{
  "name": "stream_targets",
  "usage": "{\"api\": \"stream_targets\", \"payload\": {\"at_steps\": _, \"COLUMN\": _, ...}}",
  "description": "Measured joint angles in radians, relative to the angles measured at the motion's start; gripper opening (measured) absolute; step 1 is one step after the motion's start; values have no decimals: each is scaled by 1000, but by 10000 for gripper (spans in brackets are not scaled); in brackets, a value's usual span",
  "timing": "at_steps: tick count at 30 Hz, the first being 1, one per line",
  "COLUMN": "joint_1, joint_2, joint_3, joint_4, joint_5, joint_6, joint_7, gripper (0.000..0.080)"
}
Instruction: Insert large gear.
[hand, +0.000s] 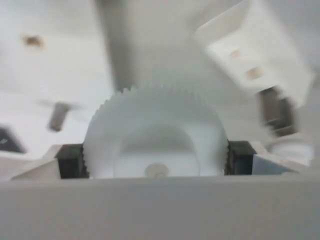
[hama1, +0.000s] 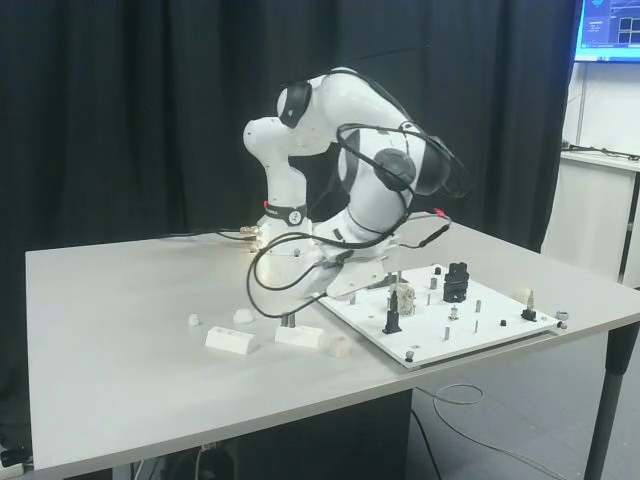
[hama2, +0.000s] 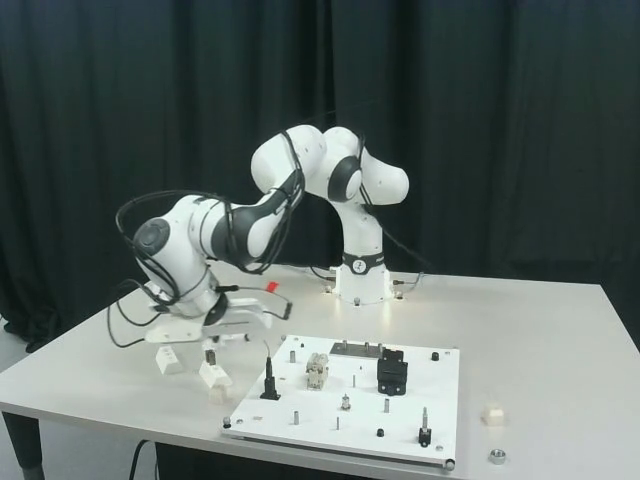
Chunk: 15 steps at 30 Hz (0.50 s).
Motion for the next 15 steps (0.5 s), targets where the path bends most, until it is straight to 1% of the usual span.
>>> {"api": "stream_targets", "payload": {"at_steps": 3, "joint_1": 10, "joint_2": -29, "joint_3": 32, "joint_4": -48, "joint_5": -18, "joint_6": -11, "joint_7": 34, "gripper": 597}}
{"api": "stream_targets", "payload": {"at_steps": 8, "joint_1": 20, "joint_2": -100, "joint_3": 105, "joint_4": -168, "joint_5": -60, "joint_6": -10, "joint_7": 103, "gripper": 597}}
{"api": "stream_targets", "payload": {"at_steps": 12, "joint_1": 25, "joint_2": -162, "joint_3": 159, "joint_4": -274, "joint_5": -89, "joint_6": 13, "joint_7": 150, "gripper": 597}}
{"api": "stream_targets", "payload": {"at_steps": 15, "joint_1": 32, "joint_2": -207, "joint_3": 183, "joint_4": -352, "joint_5": -103, "joint_6": 41, "joint_7": 172, "gripper": 597}}
